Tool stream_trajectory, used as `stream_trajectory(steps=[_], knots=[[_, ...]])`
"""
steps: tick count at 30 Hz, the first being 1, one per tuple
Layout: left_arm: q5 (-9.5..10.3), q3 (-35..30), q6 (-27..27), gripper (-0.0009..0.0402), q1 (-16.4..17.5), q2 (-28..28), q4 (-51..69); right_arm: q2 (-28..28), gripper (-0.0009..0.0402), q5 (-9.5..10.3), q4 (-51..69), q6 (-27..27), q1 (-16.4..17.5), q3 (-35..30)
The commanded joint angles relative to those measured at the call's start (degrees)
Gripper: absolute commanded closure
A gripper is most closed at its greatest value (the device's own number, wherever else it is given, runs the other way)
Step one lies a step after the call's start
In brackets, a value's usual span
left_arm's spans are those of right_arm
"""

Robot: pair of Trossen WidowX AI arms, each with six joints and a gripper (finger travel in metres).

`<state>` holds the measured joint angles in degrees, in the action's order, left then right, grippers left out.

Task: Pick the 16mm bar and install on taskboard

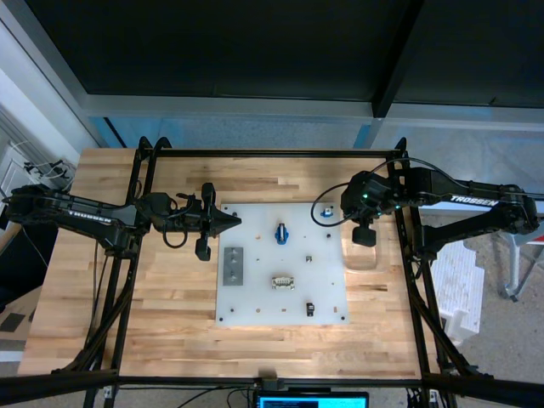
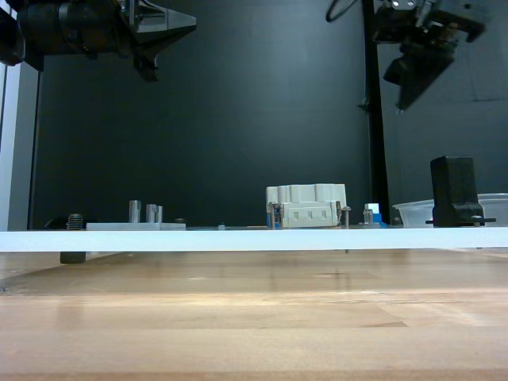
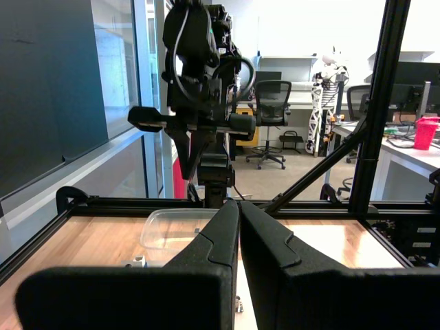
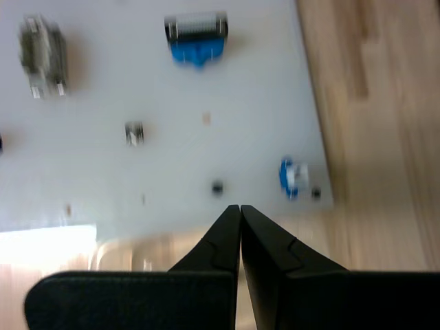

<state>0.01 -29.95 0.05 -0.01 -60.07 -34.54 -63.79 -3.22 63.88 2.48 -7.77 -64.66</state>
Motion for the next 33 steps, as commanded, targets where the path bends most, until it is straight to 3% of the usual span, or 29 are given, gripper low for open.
stream_trajectory(steps=[1,13,17,26,33], knots=[[0.00,0.00,0.00,0.0393,0.02,-0.02,0.00,-0.02,0.0393,0.02,4.13,-0.04,-0.13,-0.02],[0.00,0.00,0.00,0.0393,0.00,-0.02,0.00,-1.84,0.0393,0.52,14.36,-0.07,-4.13,0.02],[0.00,0.00,0.00,0.0393,0.02,-0.02,0.00,-3.28,0.0393,3.39,15.06,-0.15,-4.81,0.24],[0.00,0.00,0.00,0.0393,0.00,-0.02,0.00,-4.15,0.0391,2.84,13.51,-0.04,-4.85,5.49],[0.00,0.00,0.00,0.0393,0.02,-0.02,0.00,-4.15,0.0326,2.75,9.75,0.04,-4.81,9.25]])
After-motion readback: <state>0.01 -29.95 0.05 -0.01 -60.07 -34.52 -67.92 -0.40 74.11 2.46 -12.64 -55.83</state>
